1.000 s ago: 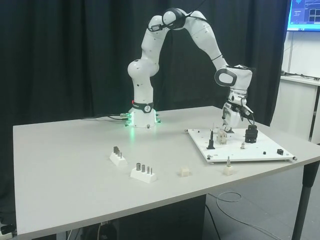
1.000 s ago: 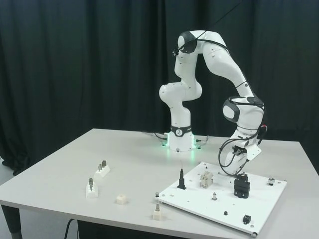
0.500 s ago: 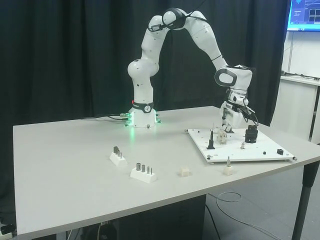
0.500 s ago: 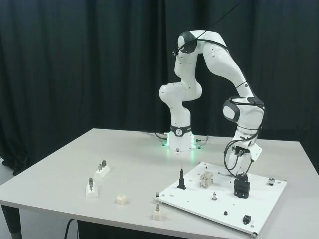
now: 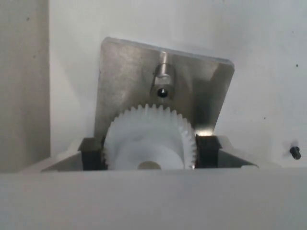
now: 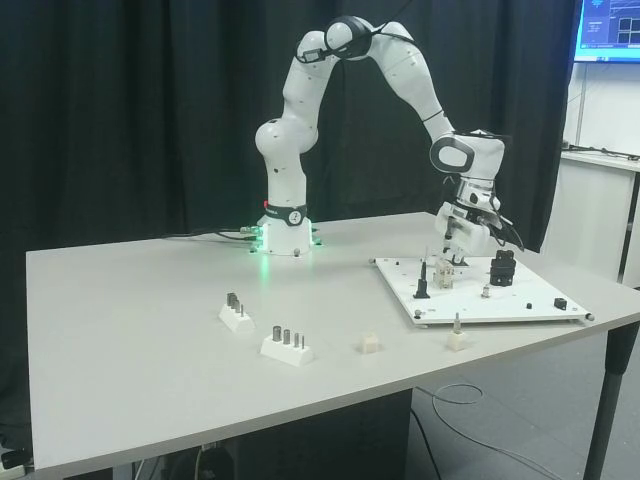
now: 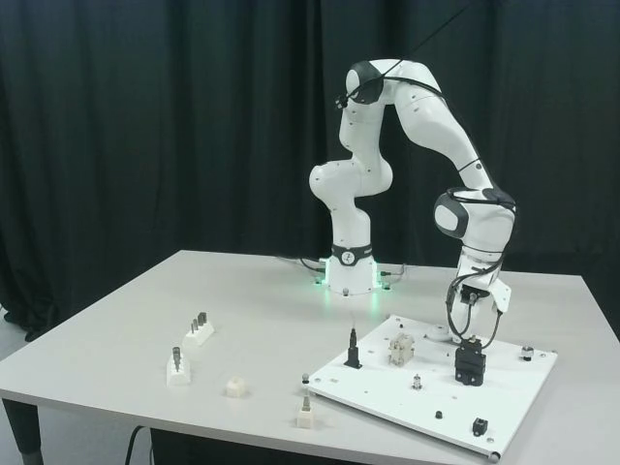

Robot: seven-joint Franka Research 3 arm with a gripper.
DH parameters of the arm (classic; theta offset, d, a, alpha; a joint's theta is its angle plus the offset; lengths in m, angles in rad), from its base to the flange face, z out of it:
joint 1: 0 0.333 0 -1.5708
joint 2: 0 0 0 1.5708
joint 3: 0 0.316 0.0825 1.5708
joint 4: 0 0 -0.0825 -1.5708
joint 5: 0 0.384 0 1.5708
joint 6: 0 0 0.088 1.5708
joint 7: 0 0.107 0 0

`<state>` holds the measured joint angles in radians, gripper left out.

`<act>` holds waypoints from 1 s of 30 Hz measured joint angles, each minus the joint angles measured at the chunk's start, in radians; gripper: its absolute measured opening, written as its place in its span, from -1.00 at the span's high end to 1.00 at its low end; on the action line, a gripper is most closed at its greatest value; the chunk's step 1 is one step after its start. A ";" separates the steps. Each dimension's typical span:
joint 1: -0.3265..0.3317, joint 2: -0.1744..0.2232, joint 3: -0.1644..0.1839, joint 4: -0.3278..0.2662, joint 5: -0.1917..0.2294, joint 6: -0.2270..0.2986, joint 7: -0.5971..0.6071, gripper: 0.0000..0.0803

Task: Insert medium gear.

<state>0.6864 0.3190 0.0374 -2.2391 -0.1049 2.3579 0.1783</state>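
Note:
In the wrist view a white toothed gear sits between my black fingertips, so my gripper is shut on it. Just beyond the gear lies a grey metal plate with a short metal peg standing on it. The plate rests on the white board. From the room views, my gripper hangs low over the far side of the white board, close to a small fixture. The gear itself is too small to make out there.
On the board stand a black post, a black block and several small pegs. On the grey table to the left are two white peg holders, a small white cube and another peg holder.
My wrist has turned and the hand has shifted a little over the board's far side, toward the black block. Nothing on the table has moved.

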 joint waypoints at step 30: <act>-0.003 0.004 0.000 -0.002 0.011 0.008 0.296 0.01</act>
<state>0.6839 0.3234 0.0378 -2.2414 -0.0936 2.3659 0.4747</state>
